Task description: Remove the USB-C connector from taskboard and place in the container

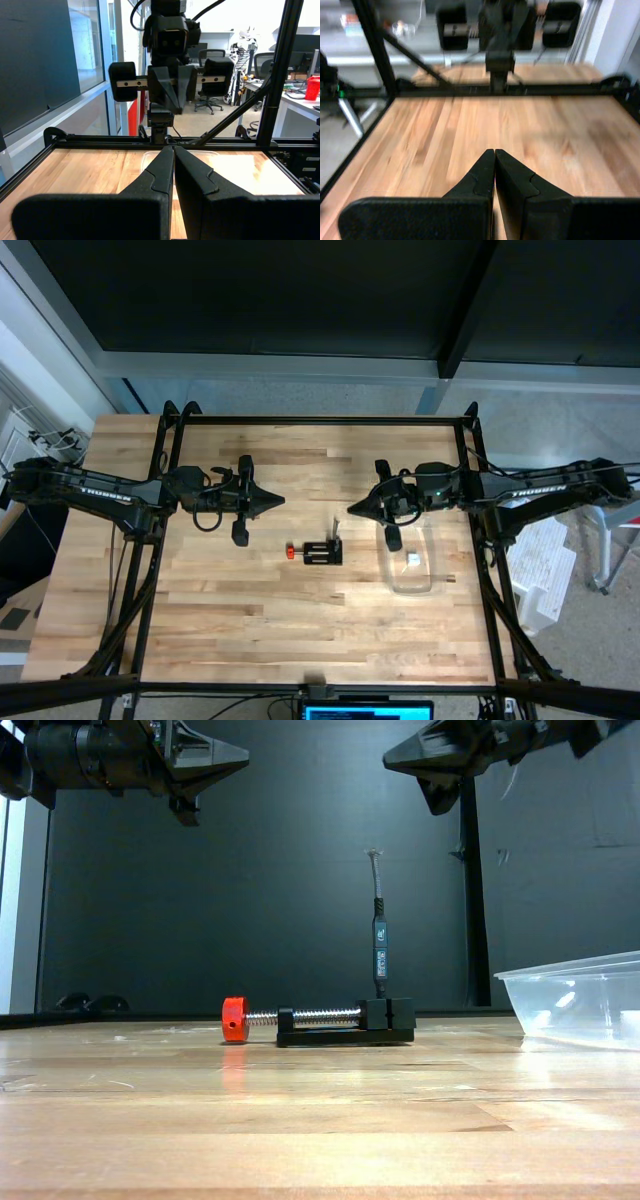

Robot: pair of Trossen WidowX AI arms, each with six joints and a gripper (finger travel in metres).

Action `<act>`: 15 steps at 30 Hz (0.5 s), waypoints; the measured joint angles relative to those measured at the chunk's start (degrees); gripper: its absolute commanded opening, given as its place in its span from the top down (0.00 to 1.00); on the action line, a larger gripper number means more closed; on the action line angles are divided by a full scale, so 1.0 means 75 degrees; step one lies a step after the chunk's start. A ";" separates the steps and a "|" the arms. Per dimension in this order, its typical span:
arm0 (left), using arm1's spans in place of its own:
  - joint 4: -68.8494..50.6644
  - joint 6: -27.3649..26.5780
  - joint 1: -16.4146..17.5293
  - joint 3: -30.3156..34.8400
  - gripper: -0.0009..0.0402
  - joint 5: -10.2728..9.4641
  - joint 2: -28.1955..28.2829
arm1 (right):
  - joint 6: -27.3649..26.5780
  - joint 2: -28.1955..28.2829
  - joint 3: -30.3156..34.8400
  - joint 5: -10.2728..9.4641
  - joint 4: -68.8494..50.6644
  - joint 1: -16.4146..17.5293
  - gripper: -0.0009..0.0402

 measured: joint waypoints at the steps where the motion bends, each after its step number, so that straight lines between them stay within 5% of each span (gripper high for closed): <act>1: -0.0003 0.0000 0.0000 0.0003 0.98 0.0000 0.0000 | 0.0000 0.0000 0.0128 0.0082 -0.0361 0.0079 0.98; 5: -0.0003 0.0000 0.0000 0.0003 0.98 0.0000 0.0000 | -0.0015 0.0096 0.0606 0.0595 -0.1635 0.0396 0.98; 15: -0.0003 0.0000 0.0000 0.0003 0.98 0.0000 0.0000 | 0.0012 0.1029 0.1798 0.0799 -0.3663 0.0801 0.98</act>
